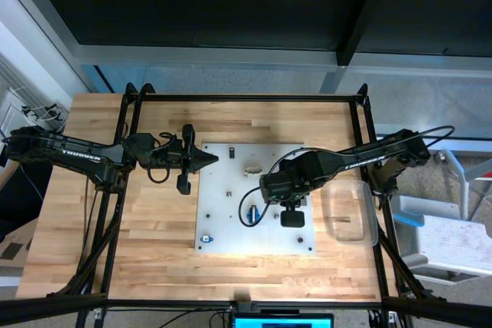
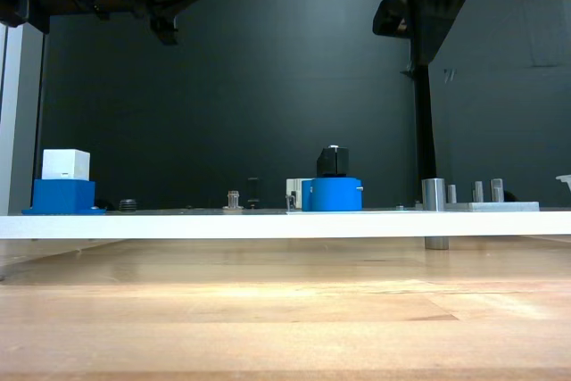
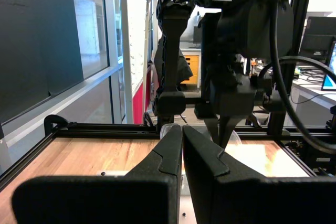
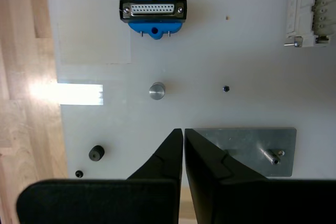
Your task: Pick the 16mm cylinder and place it in the container
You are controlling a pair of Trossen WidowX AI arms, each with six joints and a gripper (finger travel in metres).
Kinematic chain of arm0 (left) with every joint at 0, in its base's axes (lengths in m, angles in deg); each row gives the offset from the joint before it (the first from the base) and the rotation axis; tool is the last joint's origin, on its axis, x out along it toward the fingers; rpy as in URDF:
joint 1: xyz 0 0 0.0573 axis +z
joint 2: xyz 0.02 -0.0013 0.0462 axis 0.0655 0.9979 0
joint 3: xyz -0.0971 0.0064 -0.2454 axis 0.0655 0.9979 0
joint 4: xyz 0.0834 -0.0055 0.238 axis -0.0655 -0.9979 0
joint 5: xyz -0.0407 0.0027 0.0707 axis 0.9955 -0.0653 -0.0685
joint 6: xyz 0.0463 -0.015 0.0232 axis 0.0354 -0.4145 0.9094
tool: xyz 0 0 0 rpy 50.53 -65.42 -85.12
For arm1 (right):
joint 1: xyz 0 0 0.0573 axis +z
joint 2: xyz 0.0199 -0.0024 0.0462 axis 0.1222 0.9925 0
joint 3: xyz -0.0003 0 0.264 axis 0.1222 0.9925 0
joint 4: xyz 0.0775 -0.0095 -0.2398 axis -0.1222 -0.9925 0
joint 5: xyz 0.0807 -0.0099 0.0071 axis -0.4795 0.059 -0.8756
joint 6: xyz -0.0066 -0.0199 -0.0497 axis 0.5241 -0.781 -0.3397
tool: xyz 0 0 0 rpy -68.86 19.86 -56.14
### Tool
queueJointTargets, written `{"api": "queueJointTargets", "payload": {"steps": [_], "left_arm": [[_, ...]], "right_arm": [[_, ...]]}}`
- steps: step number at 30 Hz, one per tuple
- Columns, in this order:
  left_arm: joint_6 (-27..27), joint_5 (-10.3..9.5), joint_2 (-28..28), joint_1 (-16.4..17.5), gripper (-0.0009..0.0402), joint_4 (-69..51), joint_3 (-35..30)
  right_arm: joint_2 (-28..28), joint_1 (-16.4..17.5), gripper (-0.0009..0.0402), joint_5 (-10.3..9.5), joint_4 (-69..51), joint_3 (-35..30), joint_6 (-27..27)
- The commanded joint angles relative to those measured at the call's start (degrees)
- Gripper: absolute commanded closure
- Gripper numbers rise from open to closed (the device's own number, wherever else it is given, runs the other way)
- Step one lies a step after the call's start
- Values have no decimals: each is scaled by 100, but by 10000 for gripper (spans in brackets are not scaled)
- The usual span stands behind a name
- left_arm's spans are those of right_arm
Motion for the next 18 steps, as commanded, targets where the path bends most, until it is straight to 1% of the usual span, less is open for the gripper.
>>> {"api": "queueJointTargets", "payload": {"steps": [1, 3, 9, 18], "left_arm": [[0, 2, 2, 2, 393, 0, 0], [0, 2, 2, 0, 393, 0, 0], [0, 2, 4, 2, 393, -2, 0], [0, 2, 4, 0, 393, 0, 0]], "right_arm": [[127, 26, 362, 13, 26, 4, 35], [184, 35, 347, 59, 55, 11, 61], [361, 101, 303, 103, 118, 13, 111], [597, 212, 257, 157, 304, 20, 109]]}}
